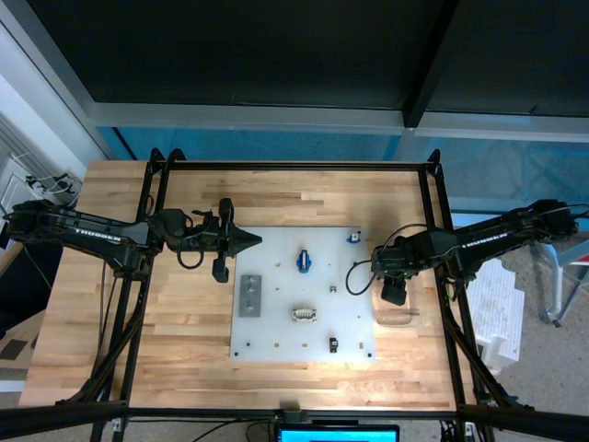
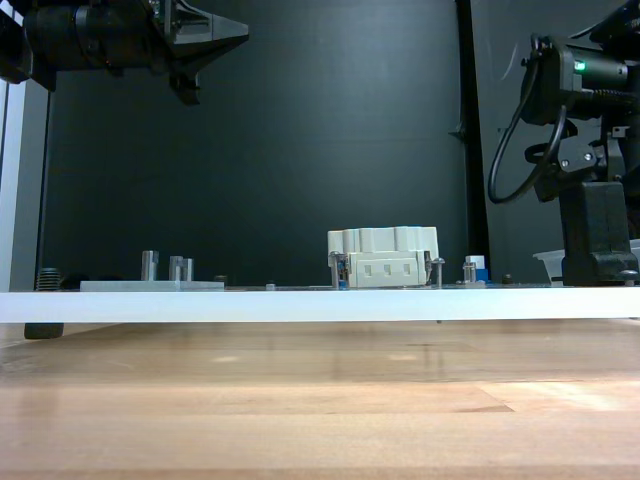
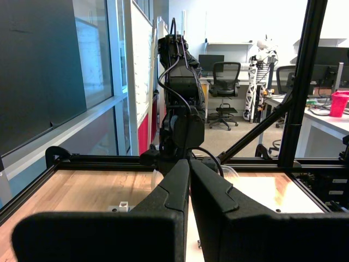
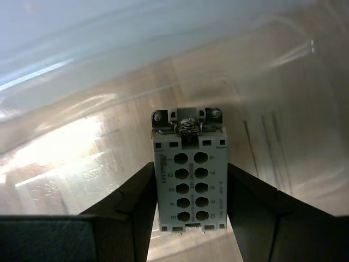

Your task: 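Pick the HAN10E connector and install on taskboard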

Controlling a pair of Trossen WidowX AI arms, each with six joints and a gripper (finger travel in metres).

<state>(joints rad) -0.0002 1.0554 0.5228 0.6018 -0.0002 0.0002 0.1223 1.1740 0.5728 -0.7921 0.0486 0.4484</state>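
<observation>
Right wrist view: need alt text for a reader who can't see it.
The right gripper is shut on a small pale grey-beige rectangular plastic HAN10E connector with two rows of dark numbered pin holes, inside a clear plastic tray. The left gripper, outside this view, hangs shut above the left edge of the large white square taskboard.

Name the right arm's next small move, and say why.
Probably lift the right gripper straight up: it clamps the connector on both sides, down inside the clear tray, and the beige socket on the white board lies off to its left. The left gripper hangs shut above the board's left edge.
</observation>
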